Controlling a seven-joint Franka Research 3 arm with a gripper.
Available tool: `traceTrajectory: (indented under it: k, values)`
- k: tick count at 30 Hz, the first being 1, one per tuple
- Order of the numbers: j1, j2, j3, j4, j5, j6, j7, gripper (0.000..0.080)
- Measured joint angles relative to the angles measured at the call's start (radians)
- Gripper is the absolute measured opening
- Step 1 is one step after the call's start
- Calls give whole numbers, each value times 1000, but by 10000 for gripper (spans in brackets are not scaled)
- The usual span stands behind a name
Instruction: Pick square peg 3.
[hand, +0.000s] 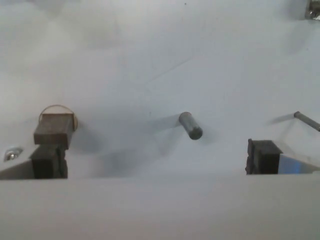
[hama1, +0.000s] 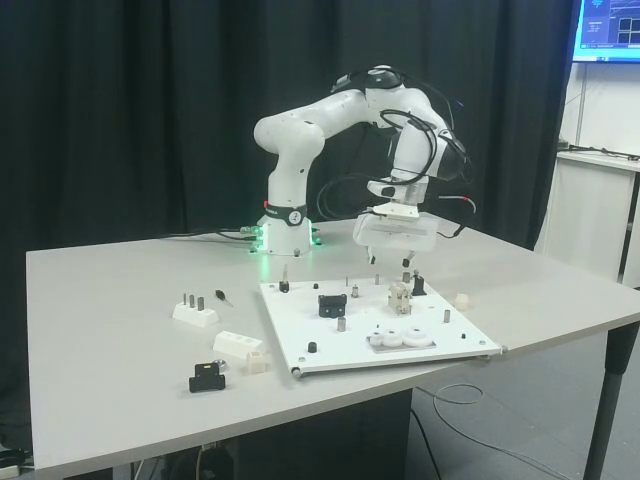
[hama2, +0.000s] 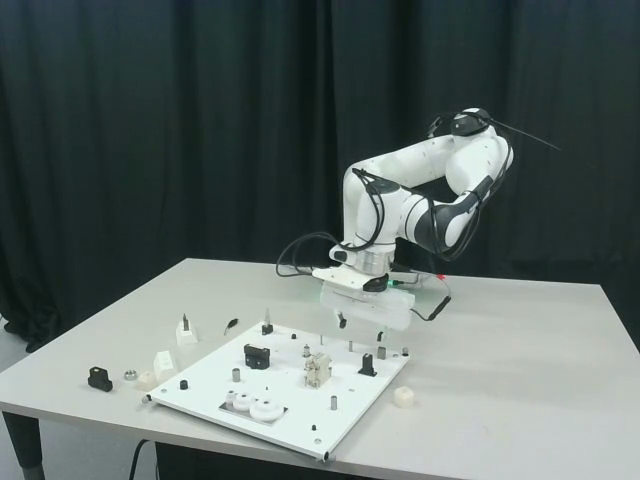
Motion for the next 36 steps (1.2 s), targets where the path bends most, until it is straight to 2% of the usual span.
traceTrajectory:
  k: [8,28,36]
  values:
    - [0,0,-18,3,-8,6,-8,800]
    - [-4,0,-87,15,-48,2,-33,800]
    - [-26,0,-97,25,-50,2,-64,800]
